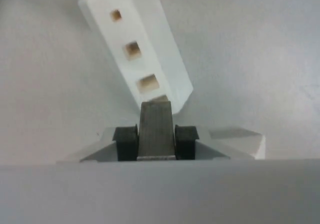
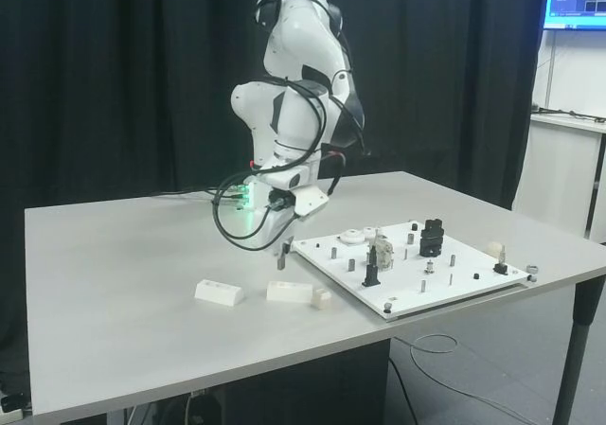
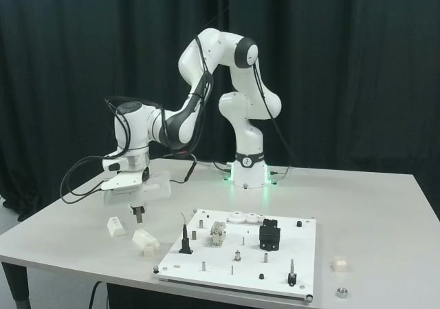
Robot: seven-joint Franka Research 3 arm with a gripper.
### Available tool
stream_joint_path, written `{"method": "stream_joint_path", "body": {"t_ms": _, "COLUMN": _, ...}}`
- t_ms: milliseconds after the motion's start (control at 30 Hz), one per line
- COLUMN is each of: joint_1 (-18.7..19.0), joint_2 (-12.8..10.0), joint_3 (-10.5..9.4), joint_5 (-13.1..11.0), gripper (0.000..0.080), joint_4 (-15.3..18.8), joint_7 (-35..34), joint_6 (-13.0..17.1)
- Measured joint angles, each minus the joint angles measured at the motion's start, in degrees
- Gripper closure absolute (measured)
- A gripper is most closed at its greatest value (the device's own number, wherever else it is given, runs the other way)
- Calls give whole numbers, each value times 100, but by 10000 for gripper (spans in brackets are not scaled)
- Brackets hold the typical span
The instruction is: Insert square peg 4.
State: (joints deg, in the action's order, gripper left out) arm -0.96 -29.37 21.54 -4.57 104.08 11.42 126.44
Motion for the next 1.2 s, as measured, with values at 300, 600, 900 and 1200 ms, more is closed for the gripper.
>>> {"method": "stream_joint_path", "body": {"t_ms": 300, "joint_1": 172, "joint_2": 10, "joint_3": -45, "joint_5": -382, "gripper": 649, "joint_4": -202, "joint_7": -522, "joint_6": -14}}
{"method": "stream_joint_path", "body": {"t_ms": 600, "joint_1": 385, "joint_2": -2, "joint_3": -112, "joint_5": -546, "gripper": 649, "joint_4": -594, "joint_7": -1204, "joint_6": -17}}
{"method": "stream_joint_path", "body": {"t_ms": 900, "joint_1": 535, "joint_2": -126, "joint_3": -202, "joint_5": -559, "gripper": 649, "joint_4": -1068, "joint_7": -1835, "joint_6": -102}}
{"method": "stream_joint_path", "body": {"t_ms": 1200, "joint_1": 630, "joint_2": -403, "joint_3": -254, "joint_5": -559, "gripper": 649, "joint_4": -1578, "joint_7": -2970, "joint_6": -616}}
